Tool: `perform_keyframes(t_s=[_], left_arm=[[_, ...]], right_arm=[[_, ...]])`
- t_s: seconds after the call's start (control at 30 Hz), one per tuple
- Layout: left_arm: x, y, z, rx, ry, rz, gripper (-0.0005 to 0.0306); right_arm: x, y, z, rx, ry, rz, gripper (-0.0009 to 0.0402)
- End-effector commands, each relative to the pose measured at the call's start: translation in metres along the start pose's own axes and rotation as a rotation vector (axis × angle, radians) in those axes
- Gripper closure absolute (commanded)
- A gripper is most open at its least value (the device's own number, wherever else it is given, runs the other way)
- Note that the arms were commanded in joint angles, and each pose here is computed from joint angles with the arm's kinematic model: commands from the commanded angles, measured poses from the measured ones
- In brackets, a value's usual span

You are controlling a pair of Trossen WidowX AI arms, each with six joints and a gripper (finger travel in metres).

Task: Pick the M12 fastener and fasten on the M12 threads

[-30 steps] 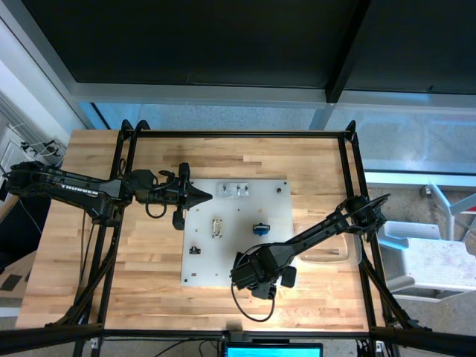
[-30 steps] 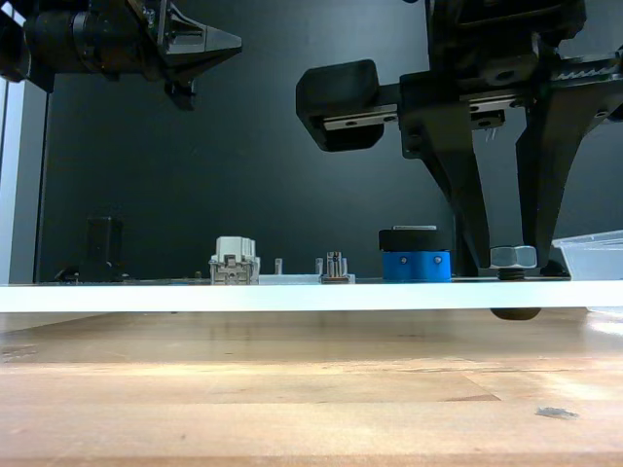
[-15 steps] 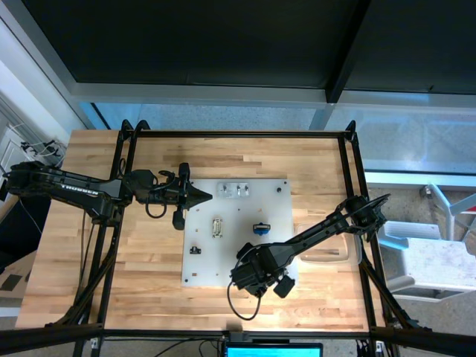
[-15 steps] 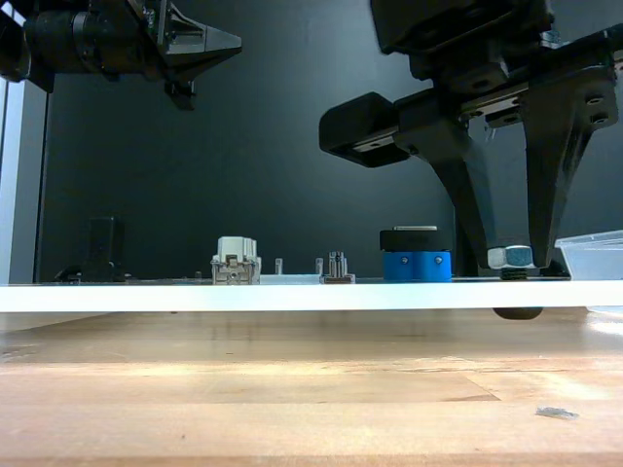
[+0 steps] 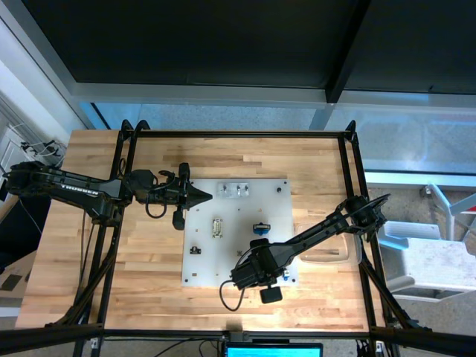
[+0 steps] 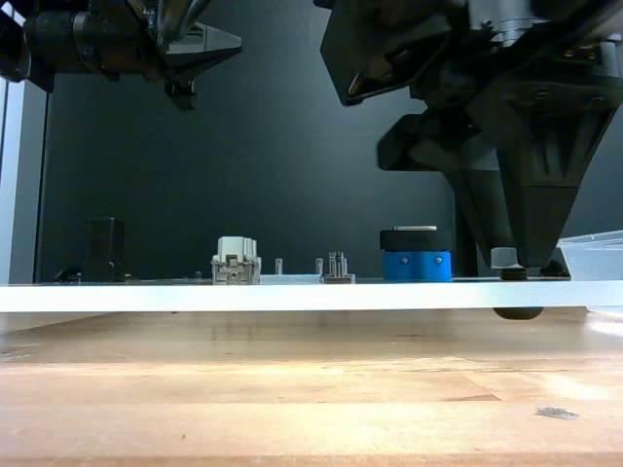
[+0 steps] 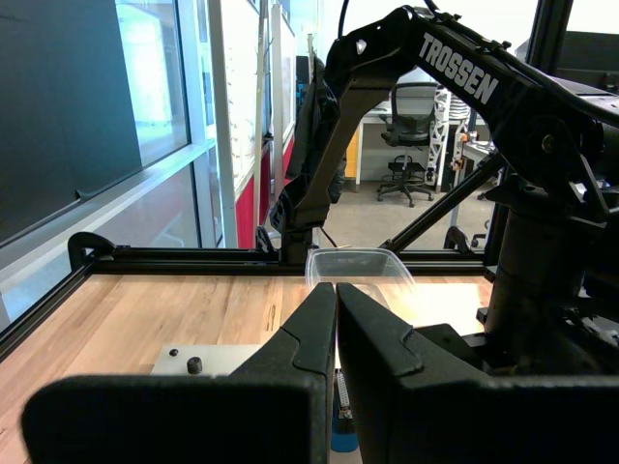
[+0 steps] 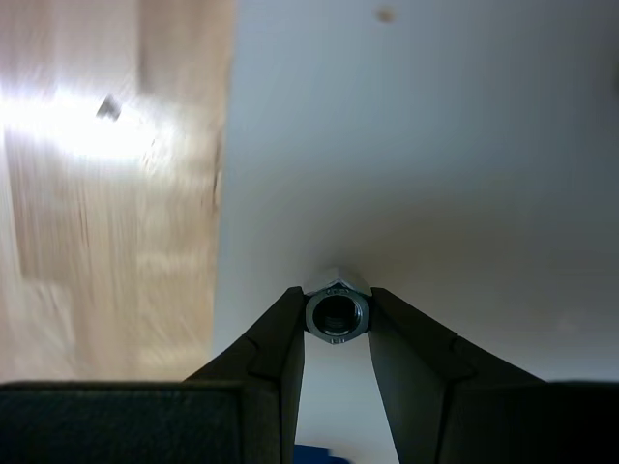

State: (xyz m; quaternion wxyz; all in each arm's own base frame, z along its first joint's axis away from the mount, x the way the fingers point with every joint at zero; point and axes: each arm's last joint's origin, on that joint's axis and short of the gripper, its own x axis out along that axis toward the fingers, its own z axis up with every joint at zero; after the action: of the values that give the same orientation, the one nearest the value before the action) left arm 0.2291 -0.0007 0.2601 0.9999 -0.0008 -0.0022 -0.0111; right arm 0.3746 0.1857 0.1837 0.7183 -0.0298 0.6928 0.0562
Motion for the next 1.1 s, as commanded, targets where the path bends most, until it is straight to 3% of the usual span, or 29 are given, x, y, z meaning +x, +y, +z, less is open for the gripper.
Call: perform_keyframes(t_s=[0.03,0.23,0.4,0.67,0.9,1.1], left_arm=[[0.0,0.0,0.0002,0.0,-0.001,0.0,0.03],[0.0,0.0001,0.0002,0.0,-0.001,0.0,0.03],[0.0,0.0,0.0002,0.0,-0.001,0.0,0.03],[0.0,0.0,0.0002,0.0,-0.001,0.0,0.03],[0.0,0.0001,0.0002,0.0,-0.001,0.0,0.03],[0.0,0.0001,0.0002,0.0,-0.001,0.0,0.03]], right_arm=[[0.0006,-0.0003,0.0002,0.147,0.001,-0.002,0.0339],[0.0007,-0.0003,0.0002,0.41,0.0,-0.002,0.0338],[0.0007,-0.0003,0.0002,0.684,0.0,-0.002,0.0339],[0.0007,-0.0008,0.0002,1.059,0.002,-0.003,0.0339],[0.0008,-0.001,0.0003,1.347,0.0,-0.003,0.0339],[0.0008,-0.0011,0.0004,1.69,-0.001,-0.002,0.0339]])
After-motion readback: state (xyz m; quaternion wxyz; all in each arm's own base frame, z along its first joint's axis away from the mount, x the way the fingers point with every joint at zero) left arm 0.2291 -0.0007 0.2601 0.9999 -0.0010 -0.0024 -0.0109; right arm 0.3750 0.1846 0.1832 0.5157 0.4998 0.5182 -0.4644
